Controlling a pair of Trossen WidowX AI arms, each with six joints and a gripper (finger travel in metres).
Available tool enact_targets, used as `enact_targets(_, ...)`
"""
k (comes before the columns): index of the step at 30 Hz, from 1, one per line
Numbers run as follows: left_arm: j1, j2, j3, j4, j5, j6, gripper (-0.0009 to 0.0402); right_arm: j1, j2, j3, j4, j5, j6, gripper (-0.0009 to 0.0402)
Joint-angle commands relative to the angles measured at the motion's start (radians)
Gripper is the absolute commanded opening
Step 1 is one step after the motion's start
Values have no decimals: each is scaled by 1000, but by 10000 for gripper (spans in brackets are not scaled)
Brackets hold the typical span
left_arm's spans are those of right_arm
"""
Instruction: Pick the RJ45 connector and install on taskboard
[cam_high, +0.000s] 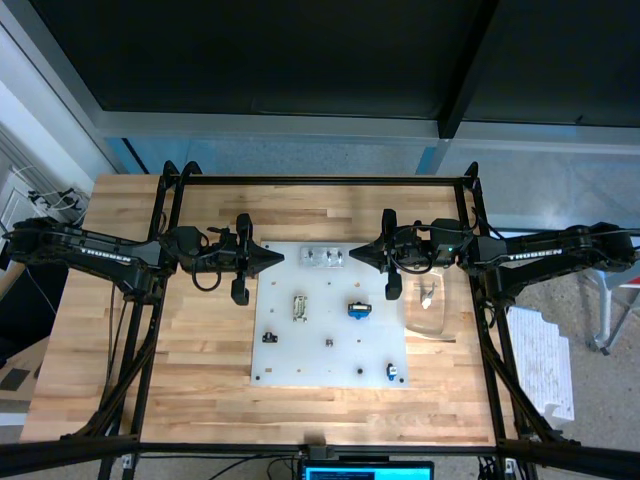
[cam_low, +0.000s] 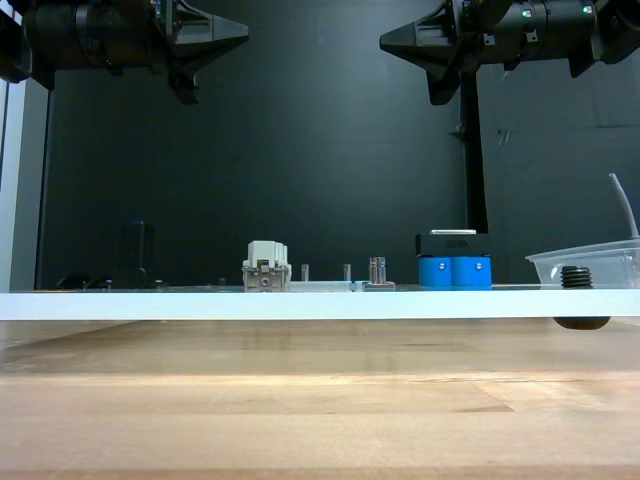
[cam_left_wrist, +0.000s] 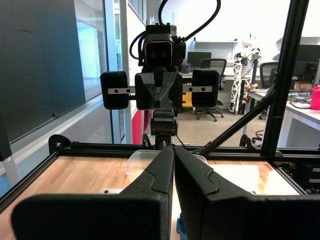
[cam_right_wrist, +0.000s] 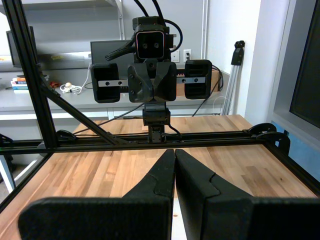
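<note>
The taskboard (cam_high: 330, 350) is a white square panel lying mid-table, and its front edge (cam_low: 300, 305) also shows in the low view. The RJ45 connector (cam_high: 427, 295) is a small whitish piece lying in the clear tray (cam_high: 440, 325) just right of the board. My left gripper (cam_high: 280, 258) hovers high over the board's back left edge, shut and empty, with fingers (cam_left_wrist: 162, 167) pressed together. Facing it, my right gripper (cam_high: 352, 253) hangs over the back edge, left of the tray, also shut and empty, its fingers (cam_right_wrist: 187, 170) touching.
The board carries a grey-white socket (cam_high: 298, 308), a blue block (cam_high: 358, 310), a second blue block (cam_high: 393, 374), silver posts (cam_high: 323, 258) and a small black fitting (cam_high: 270, 338). A black frame (cam_high: 320, 181) rings the wooden table. The tray (cam_low: 590, 265) also holds a black knurled part (cam_low: 572, 277).
</note>
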Motion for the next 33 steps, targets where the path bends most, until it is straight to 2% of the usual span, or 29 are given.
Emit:
enact_targets(1, 0, 1, 0, 0, 0, 0, 0, 0, 1, 0, 0, 0, 0, 0)
enact_targets(14, 0, 1, 0, 0, 0, 0, 0, 1, -1, 11, -11, -8, 22, 0)
enact_targets(20, 0, 0, 0, 0, 0, 0, 0, 0, -42, 82, -288, 0, 15, 0)
enact_targets(33, 0, 0, 0, 0, 0, 0, 0, 1, -216, 177, -819, 1, 52, 0)
